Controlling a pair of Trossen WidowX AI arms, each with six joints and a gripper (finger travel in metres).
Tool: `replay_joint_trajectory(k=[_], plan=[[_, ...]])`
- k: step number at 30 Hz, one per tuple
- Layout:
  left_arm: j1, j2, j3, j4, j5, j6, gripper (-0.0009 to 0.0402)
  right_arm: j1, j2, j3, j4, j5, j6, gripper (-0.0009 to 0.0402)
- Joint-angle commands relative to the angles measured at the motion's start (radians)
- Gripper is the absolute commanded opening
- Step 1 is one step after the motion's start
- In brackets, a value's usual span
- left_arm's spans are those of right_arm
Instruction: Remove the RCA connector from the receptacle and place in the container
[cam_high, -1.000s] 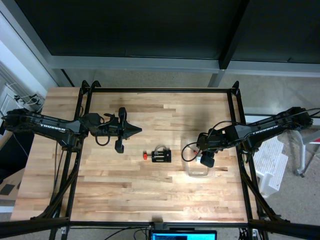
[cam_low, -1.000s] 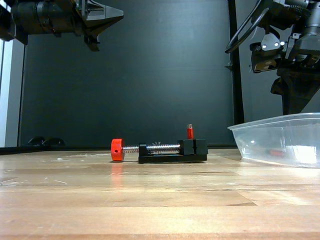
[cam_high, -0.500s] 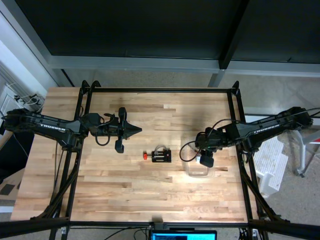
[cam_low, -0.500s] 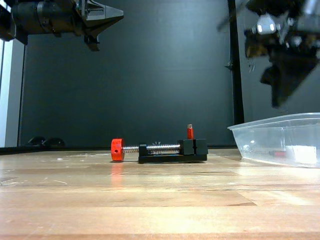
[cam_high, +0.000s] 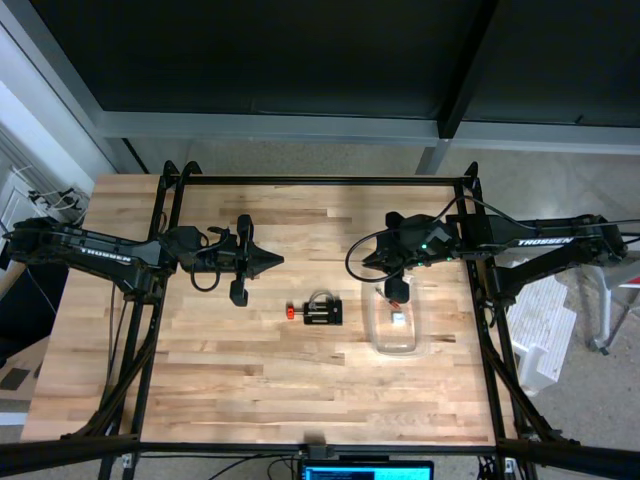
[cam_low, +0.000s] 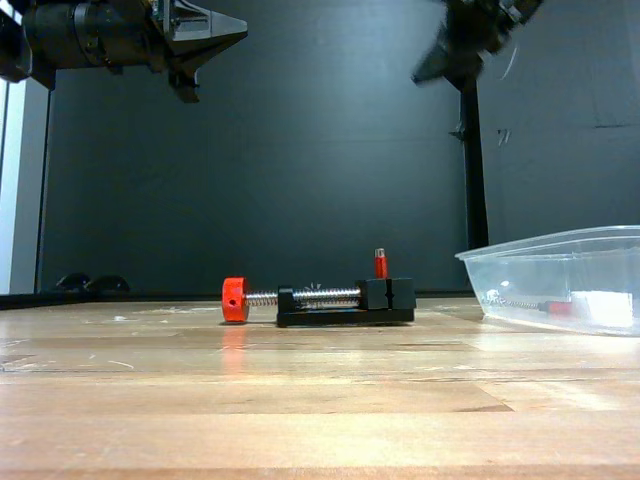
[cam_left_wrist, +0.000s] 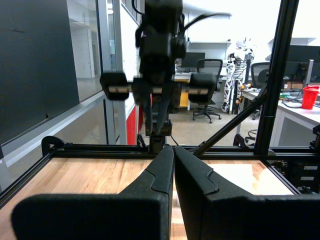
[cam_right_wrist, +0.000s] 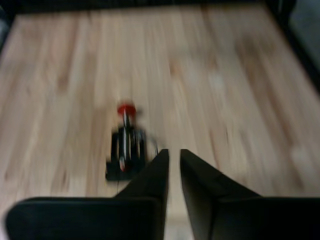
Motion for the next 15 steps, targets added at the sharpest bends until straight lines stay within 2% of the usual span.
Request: replay_joint_trajectory(k=[1,15], plan=[[0.000,0.000,0.000,0.000,0.000,0.000,0.0000,0.000,0.000,-0.019,0.122,-0.001,-0.015,0.0005],[0.000,0.000,0.000,0.000,0.000,0.000,0.0000,0.001,-0.002,-0.201,0.656,-0.010,-0.055,0.0000]])
